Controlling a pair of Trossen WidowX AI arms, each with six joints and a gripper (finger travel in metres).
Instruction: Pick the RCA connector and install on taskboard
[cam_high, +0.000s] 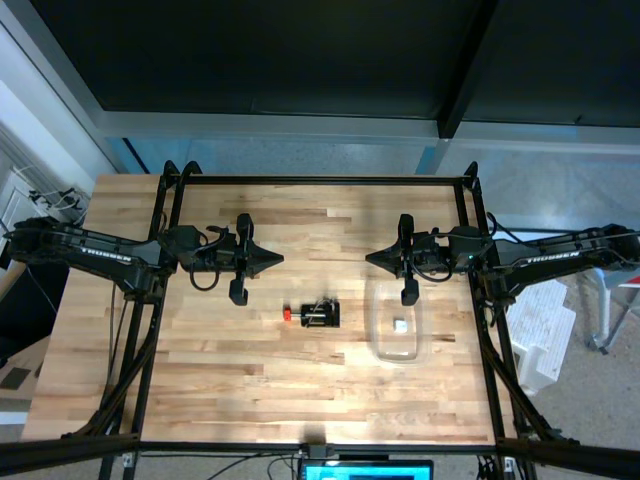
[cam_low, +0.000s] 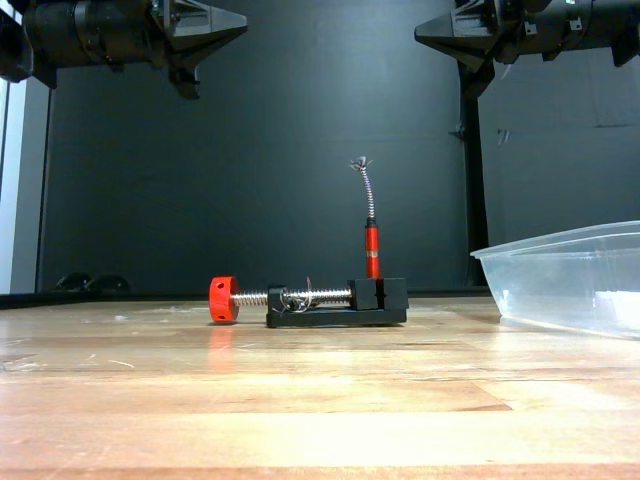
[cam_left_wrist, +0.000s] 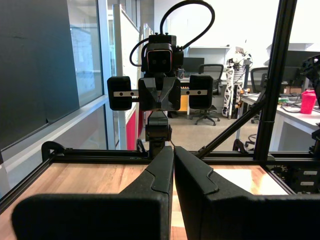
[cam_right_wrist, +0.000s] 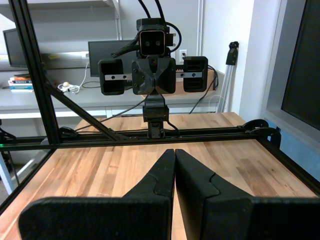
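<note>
My left gripper (cam_high: 277, 260) hangs high over the table's left half, its fingers pressed together. The taskboard (cam_high: 318, 315) lies in the middle. I believe the RCA connector (cam_low: 372, 240) stands upright in its right block. It looks light and its coil tail looks bendy, so I would pinch the stiff red collar. The clear tray (cam_high: 380, 345) sits near on the right and blocks nothing. The right gripper (cam_high: 372, 259) hangs high, also pressed together.

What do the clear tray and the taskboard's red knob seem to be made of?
Tray: clear glossy plastic, probably; the background shows through its walls. Knob of the taskboard: red, matte, likely plastic. Left gripper and right gripper hang shut, high above the table, touching neither.
</note>
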